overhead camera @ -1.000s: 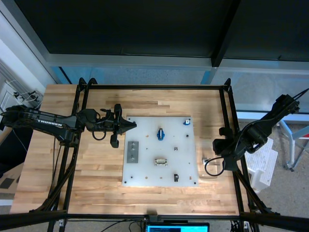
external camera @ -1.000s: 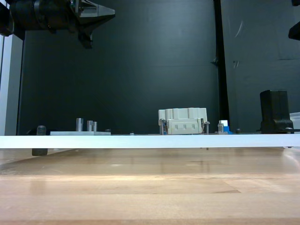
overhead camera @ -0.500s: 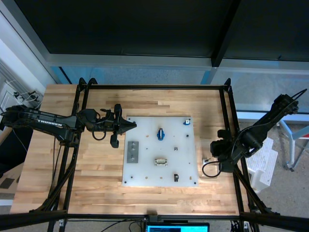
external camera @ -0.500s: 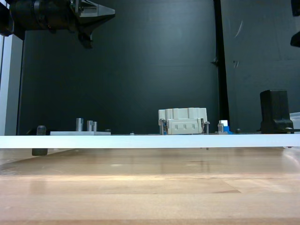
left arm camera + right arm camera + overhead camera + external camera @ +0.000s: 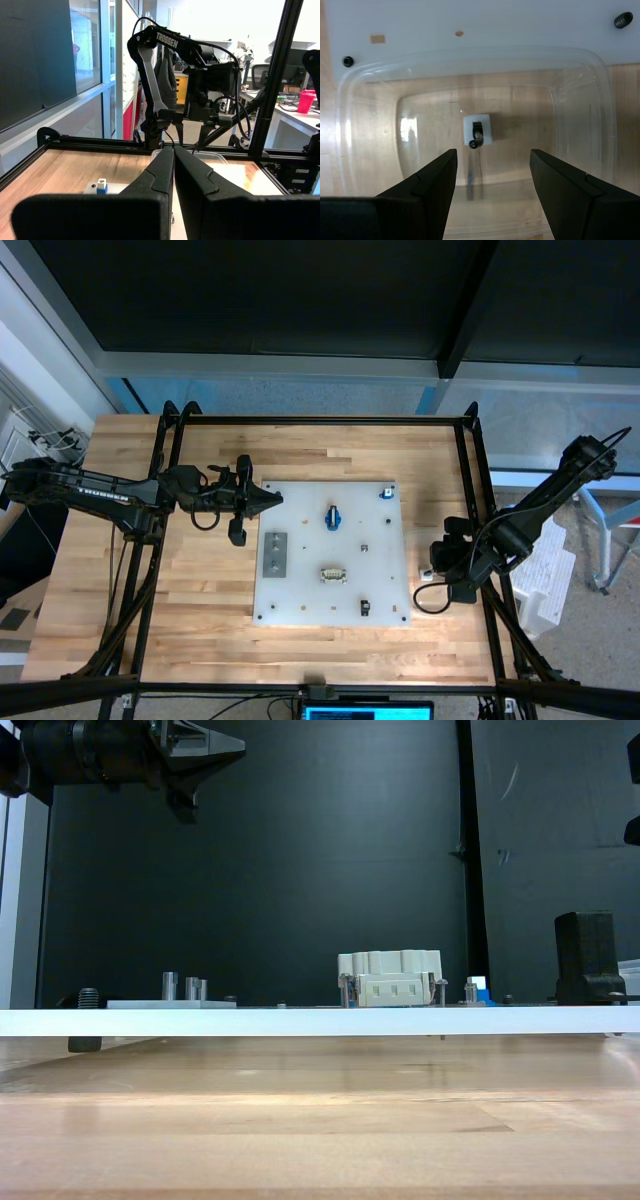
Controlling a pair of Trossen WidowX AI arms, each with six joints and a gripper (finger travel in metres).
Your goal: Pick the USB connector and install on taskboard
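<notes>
The USB connector [image 5: 477,131], a tiny whitish piece with a dark stub, lies in a clear plastic tray [image 5: 470,55] just right of the taskboard [image 5: 495,20]. My right gripper [image 5: 492,152] hangs above it, open, with the connector between and beyond the fingertips and nothing held. From above, the connector [image 5: 425,573] shows beside the right gripper [image 5: 440,565], off the white taskboard [image 5: 300,540]. At the board's upper left corner my left gripper [image 5: 275,498] hovers high; its fingers [image 5: 165,170] are pressed together on nothing.
On the board stand a grey block [image 5: 273,555], a blue fitting [image 5: 333,518], a silver D-shaped socket [image 5: 333,575] and a small black part [image 5: 366,608]. A black frame post [image 5: 480,500] runs along the table's right side, close behind the right arm.
My right gripper has moved left and toward the near edge, coming over the tray with the connector. The left arm has not moved.
</notes>
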